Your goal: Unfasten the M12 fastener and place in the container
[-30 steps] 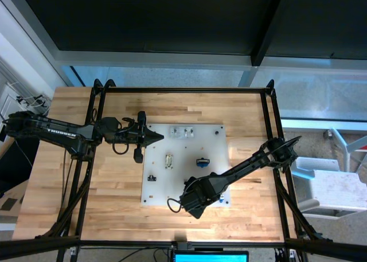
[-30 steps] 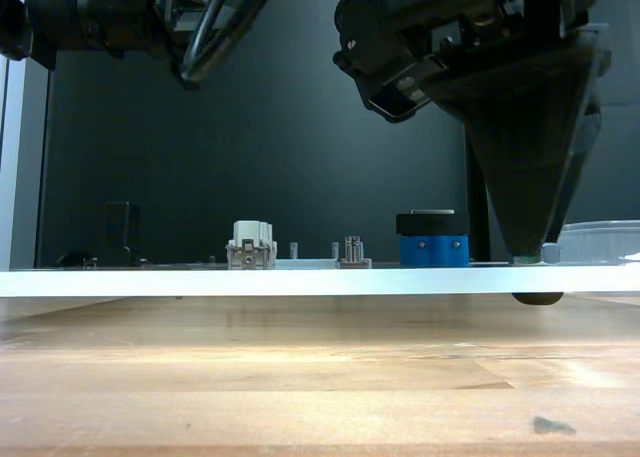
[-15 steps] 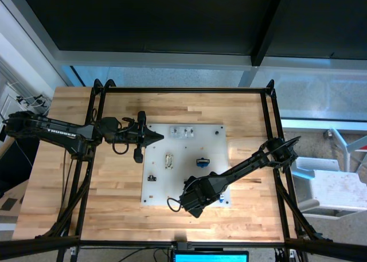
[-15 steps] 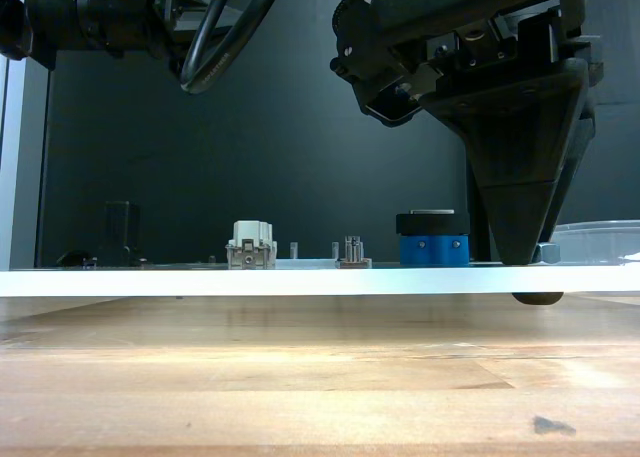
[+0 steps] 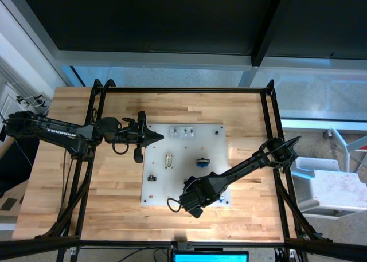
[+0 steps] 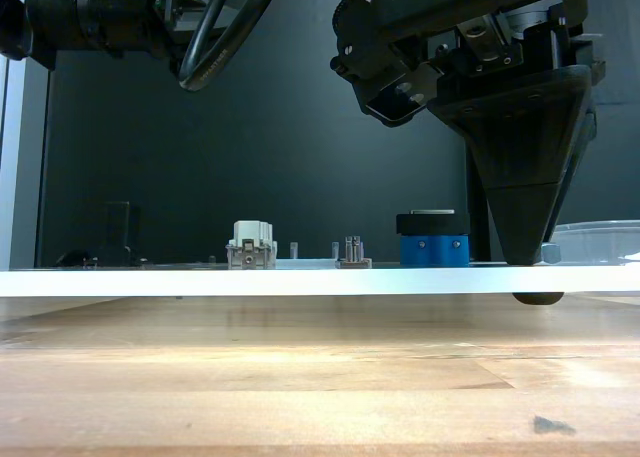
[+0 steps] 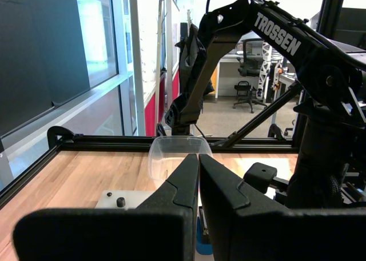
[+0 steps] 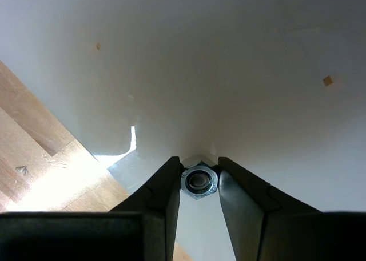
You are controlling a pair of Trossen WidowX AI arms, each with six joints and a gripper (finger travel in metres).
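Pinching silver hex nut (image 8: 199,181), right gripper (image 8: 198,171) hangs low (left gripper (image 5: 160,137) aloft).

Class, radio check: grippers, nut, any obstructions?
Right gripper clamped on nut, down at board. Left gripper shut, parked far left. Nut not in container. No obstruction seen.

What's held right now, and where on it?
Right gripper, at the board's near right, clamps the silver nut by its opposite sides. Left gripper, by the board's left edge, holds nothing.

The right gripper (image 6: 522,255), clamped on a small silver nut (image 8: 199,181), blocks the flat white board's (image 6: 250,280) near right edge. The closed left gripper (image 7: 198,158) overhangs the left edge; mid-board is open overhead.
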